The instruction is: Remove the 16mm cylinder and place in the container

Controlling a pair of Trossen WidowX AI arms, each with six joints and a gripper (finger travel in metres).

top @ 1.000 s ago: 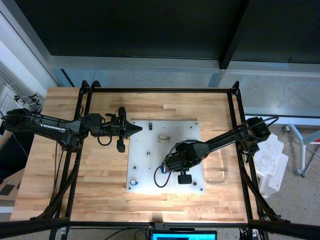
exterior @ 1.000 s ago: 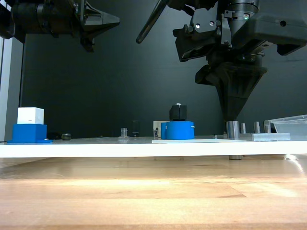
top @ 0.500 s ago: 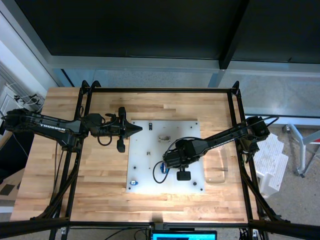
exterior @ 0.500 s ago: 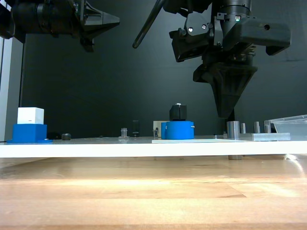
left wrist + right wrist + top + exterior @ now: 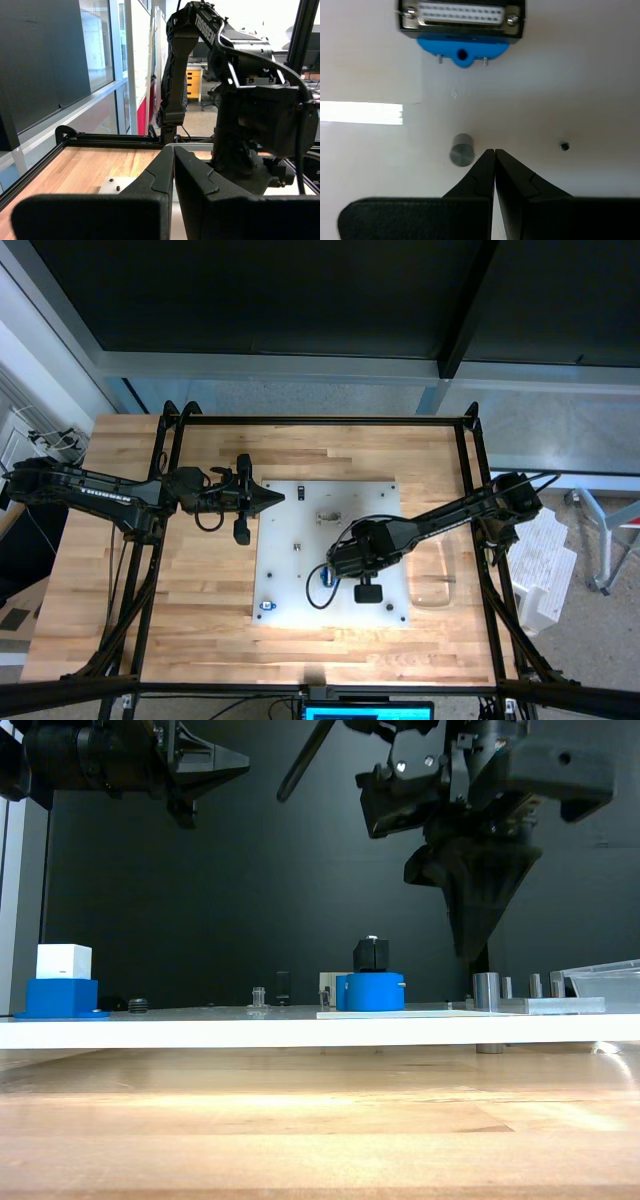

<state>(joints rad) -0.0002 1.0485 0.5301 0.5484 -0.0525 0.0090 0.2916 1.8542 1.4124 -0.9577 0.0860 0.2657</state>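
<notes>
The 16mm cylinder [image 5: 461,150] is a short silver-grey peg standing upright on the white board [image 5: 570,90]. In the low view the cylinder [image 5: 485,990] stands at the near end of a row of pegs. My right gripper [image 5: 478,955] hangs just above it, shut, with nothing between its fingers. In the right wrist view the right gripper [image 5: 494,151] has its tips beside the peg, not around it. The container [image 5: 436,578], a clear tray, lies on the table right of the board. My left gripper [image 5: 277,498] is shut and hovers high off the board's far left corner.
A blue round fitting [image 5: 375,990] with a black part on top stands mid-board. A blue base with a white cube [image 5: 62,982] is at the left. A blue-backed multi-pin connector [image 5: 462,27] lies beyond the peg. A grey block [image 5: 555,1005] carries the smaller pegs.
My right gripper has lifted from the cylinder's top and shifted slightly left, still shut and empty. The peg stays in place. The left arm has not moved.
</notes>
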